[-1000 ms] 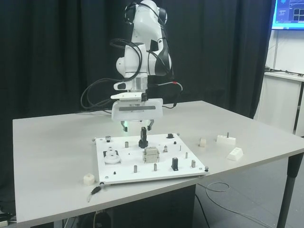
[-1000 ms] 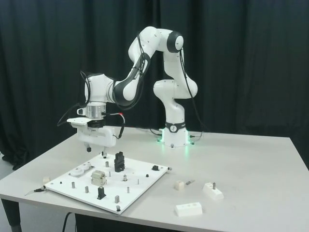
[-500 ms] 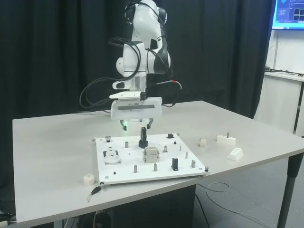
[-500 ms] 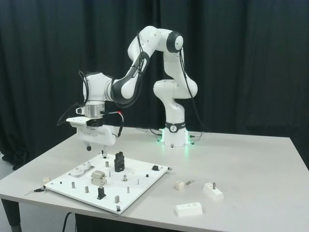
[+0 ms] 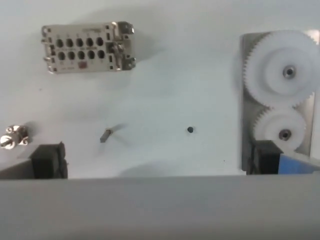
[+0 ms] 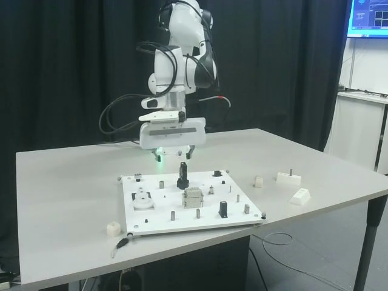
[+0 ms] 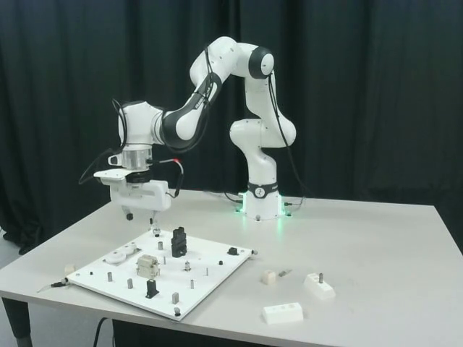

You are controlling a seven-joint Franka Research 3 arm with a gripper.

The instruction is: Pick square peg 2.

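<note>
Franka's gripper hangs above the white board, at the edge farther from the first room camera, holding nothing; whether its fingers are open I cannot tell. Which item is square peg 2 I cannot tell; small upright pegs stand across the board near the multi-pin connector and gears. Identify the peg first, centre over it, then descend straight.

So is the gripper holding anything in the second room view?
No, the gripper hangs above the white board with nothing between its fingers.
</note>
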